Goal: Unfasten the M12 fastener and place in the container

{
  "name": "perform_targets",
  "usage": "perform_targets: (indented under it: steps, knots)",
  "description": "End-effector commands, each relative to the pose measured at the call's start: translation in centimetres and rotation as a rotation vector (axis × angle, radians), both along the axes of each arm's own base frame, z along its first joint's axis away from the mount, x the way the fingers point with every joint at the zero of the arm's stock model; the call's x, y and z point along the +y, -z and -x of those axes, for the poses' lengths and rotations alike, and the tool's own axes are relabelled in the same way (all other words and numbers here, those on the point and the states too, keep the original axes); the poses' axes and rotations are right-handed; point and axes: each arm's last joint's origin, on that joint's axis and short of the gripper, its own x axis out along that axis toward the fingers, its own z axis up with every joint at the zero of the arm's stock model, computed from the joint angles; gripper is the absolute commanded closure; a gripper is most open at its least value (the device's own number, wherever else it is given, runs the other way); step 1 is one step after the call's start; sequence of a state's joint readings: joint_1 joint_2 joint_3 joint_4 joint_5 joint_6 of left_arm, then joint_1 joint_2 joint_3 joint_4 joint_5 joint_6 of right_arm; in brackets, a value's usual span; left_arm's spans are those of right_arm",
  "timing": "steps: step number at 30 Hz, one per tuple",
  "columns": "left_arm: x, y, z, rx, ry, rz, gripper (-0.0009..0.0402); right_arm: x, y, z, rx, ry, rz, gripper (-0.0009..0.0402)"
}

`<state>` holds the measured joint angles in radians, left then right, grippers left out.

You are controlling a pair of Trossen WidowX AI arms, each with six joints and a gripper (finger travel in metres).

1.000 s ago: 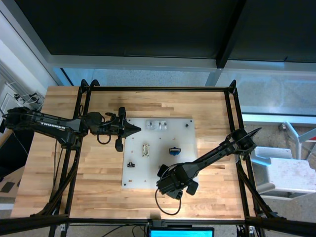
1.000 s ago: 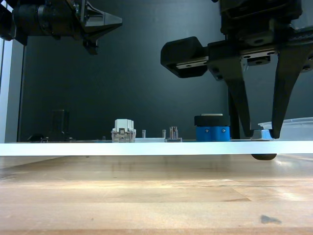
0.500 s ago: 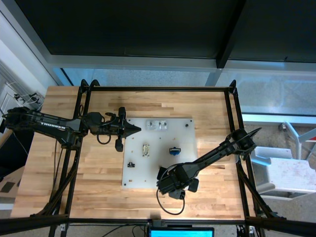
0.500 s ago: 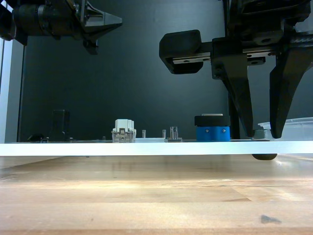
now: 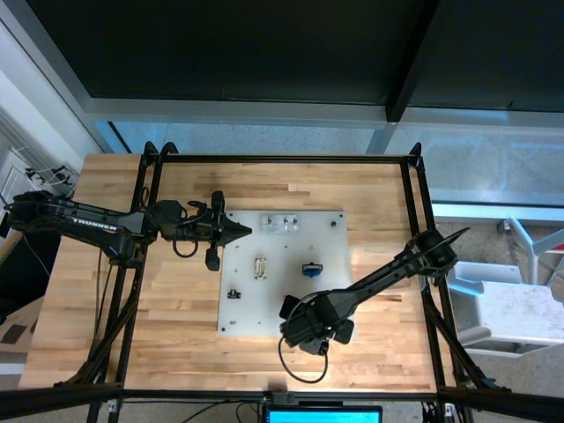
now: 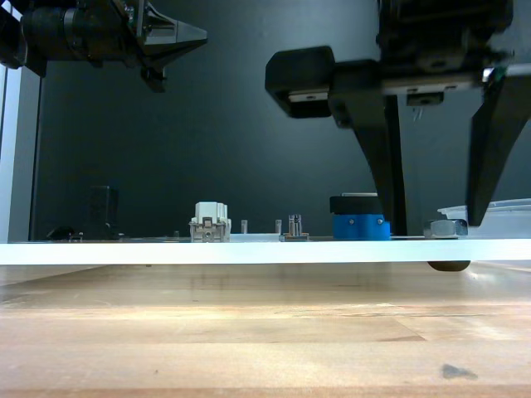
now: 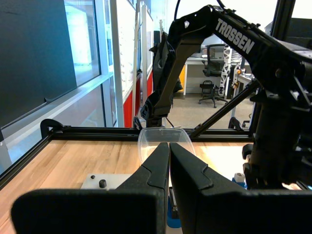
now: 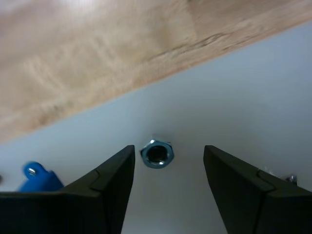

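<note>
Pale butcher-block planks make up the bench (image 5: 132, 335), with a flat white board (image 5: 256, 308) at its middle and a dark wall behind. From above, the left gripper (image 5: 240, 231) hangs over the board's far left edge, and the right gripper (image 5: 308, 328) points straight down over the board's near right edge, its black body hiding what lies under it. At bench level, the left gripper is high above the board's left side. The right gripper's two long black tapered fingers (image 6: 386, 166) reach down almost to the board, spread wide. Between them sits the nut (image 6: 445, 227), small, silver and six-sided, touching neither finger. Behind it is the shallow clear tray (image 6: 498, 214); a blue block (image 6: 360, 220) with a black cap is to the nut's left. From the left wrist, that gripper's fingers are pressed together with only a seam between. The tray's rounded clear wall shows beyond them, its contents not discernible. From the right wrist, the nut rests on the smooth white board, midway between the parted fingers, with a dark centre. No ribs show, so I cannot tell whether it is on its stud.
</note>
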<state>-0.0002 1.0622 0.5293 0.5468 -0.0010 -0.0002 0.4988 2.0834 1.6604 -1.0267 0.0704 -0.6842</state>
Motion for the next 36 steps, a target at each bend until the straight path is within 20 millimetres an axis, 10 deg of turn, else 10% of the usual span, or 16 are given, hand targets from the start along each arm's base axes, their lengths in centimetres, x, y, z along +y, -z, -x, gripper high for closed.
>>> perform_targets:
  steps: [1, 10, 18, 36]
  knots:
    - [0.0, 0.0, 0.0, 0.000, 0.000, 0.000, 0.0393, 0.4, -0.8, 0.5, -0.008, 0.183, -0.050, 0.0179]
    - [0.0, 0.0, 0.0, 0.000, 0.000, 0.000, 0.0393, 0.9, -2.4, 1.4, 0.046, 0.743, -0.219, 0.0229]
    - [0.0, 0.0, 0.0, 0.000, 0.000, 0.000, 0.0393, 0.9, -2.4, 1.5, 0.064, 0.942, -0.245, 0.0399]
    - [0.0, 0.0, 0.0, 0.000, 0.000, 0.000, 0.0393, -0.1, 0.4, 2.2, 0.038, 1.176, -0.340, 0.0393]
